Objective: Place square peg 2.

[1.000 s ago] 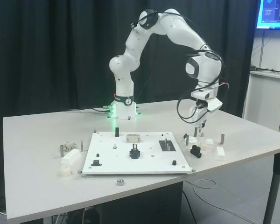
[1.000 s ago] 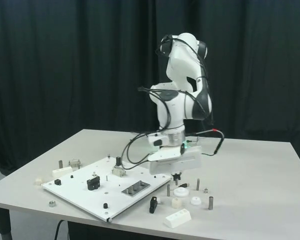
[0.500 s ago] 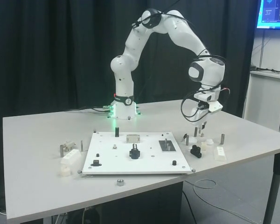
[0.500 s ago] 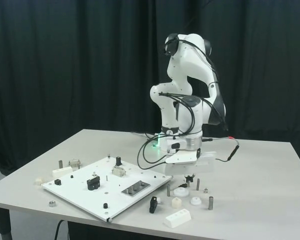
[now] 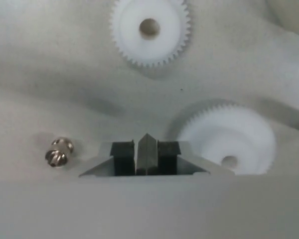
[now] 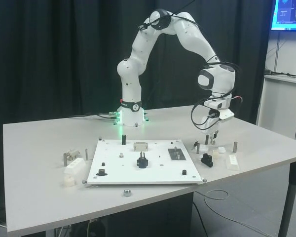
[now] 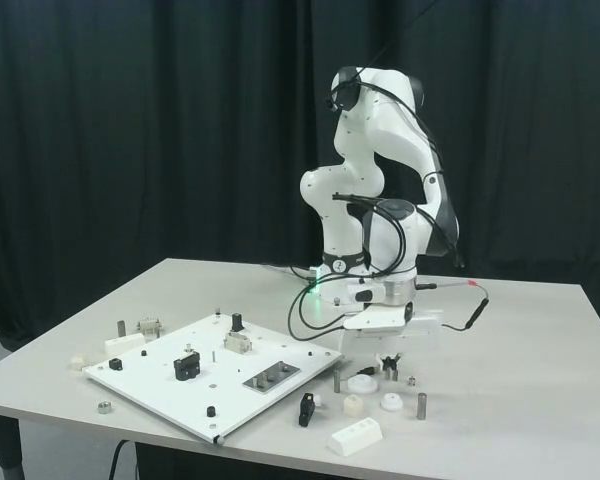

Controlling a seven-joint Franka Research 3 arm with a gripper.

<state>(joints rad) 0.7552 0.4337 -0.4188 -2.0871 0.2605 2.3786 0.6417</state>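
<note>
The pincer [image 5: 147, 155] is clamped narrow on a grey square peg [image 5: 147, 149], which stands upright between the black pads [image 5: 122, 157] with its long axis running straight down toward the worktop [image 6: 39, 143]. So the peg isn't lying anywhere: it's in the grip, hanging low over the loose parts just off the white board's [image 6: 113, 173] edge. The board lies on the arm-base side of the pincer in both room views, so the peg has to travel that way, presumably to the grey plate [image 6: 176, 154] on the board, though which hole is meant can't be made out from here.

Right under the pincer it's crowded. Two white gears [image 5: 150, 31] sit on the worktop, one beside the peg tip and one further off, and a small metal stud [image 5: 59, 152] lies on the other side. A few upright pins [image 7: 421, 405] and a white block [image 7: 356, 436] stand nearby too. A lift before crossing over looks wise, since a low sweep could clip those pins.
</note>
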